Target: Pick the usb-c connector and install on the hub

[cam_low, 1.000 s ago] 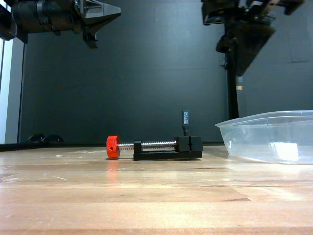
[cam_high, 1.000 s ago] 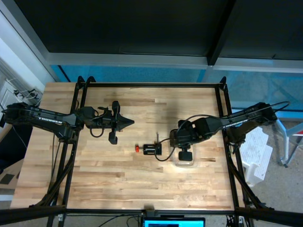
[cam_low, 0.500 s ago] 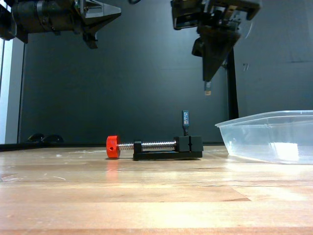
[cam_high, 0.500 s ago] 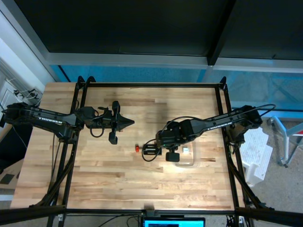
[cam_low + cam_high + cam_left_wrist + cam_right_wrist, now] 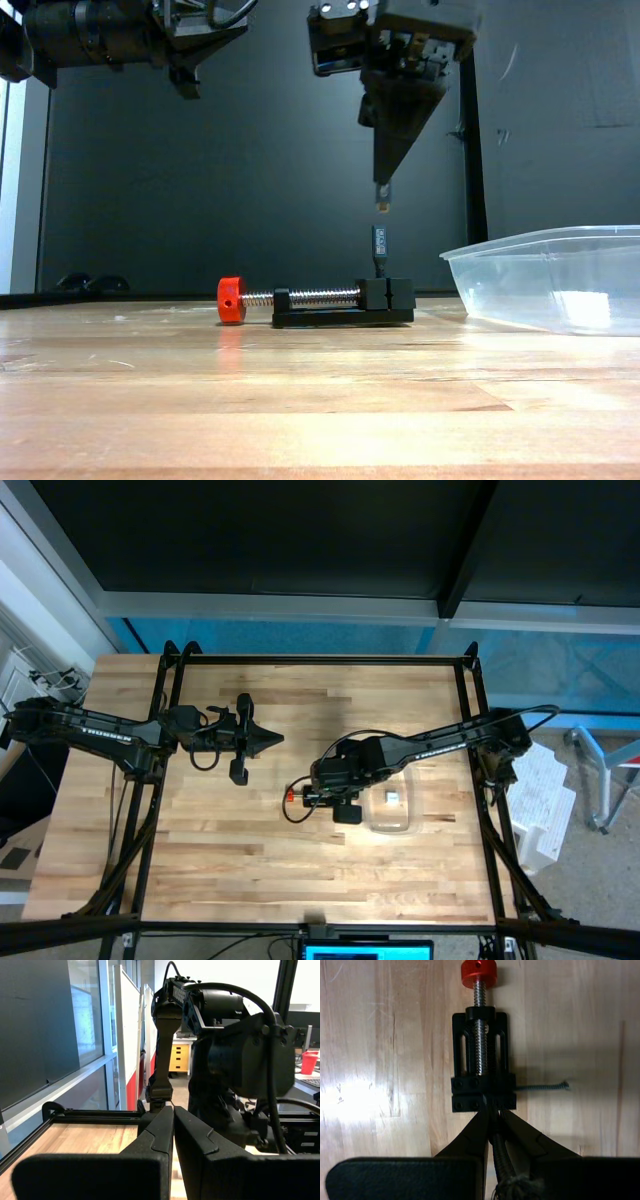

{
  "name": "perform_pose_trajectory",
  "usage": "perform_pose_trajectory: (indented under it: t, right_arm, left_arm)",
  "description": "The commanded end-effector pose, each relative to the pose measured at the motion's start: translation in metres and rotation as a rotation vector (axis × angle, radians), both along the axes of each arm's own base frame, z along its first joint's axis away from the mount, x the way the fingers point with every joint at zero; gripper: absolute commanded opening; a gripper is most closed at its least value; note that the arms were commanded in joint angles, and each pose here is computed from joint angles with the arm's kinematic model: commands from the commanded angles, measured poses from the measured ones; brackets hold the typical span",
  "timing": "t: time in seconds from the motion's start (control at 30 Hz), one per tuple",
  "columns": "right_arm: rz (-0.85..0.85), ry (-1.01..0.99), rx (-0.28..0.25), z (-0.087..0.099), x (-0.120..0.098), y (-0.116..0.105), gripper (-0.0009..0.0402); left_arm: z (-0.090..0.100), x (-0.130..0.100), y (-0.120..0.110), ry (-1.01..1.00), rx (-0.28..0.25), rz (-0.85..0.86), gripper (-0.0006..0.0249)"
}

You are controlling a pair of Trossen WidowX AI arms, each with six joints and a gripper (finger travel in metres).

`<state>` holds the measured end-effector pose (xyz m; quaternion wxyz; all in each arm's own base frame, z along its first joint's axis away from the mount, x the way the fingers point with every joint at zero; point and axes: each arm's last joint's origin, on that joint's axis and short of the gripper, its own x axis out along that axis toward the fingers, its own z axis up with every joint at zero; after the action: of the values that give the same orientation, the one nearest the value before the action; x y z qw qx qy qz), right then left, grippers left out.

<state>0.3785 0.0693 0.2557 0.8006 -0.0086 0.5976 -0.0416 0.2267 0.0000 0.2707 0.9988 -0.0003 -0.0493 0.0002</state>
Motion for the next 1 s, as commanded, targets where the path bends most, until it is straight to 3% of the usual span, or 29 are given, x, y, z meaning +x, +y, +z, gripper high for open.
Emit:
perform_pose_trajectory:
  t: [0.03, 1.0]
  right_arm:
    - [0.014, 0.008, -0.006, -0.0035, 0.0033, -0.0007, 0.0]
    - [0.016, 0.014, -0.01, -0.0062, 0.0033, -0.0006, 0.0]
  left_arm:
    - [0.0, 0.0, 0.0001, 0.0, 0.0, 0.0, 0.0]
    - [0.0, 0.0, 0.0001, 0.0, 0.0, 0.0, 0.0]
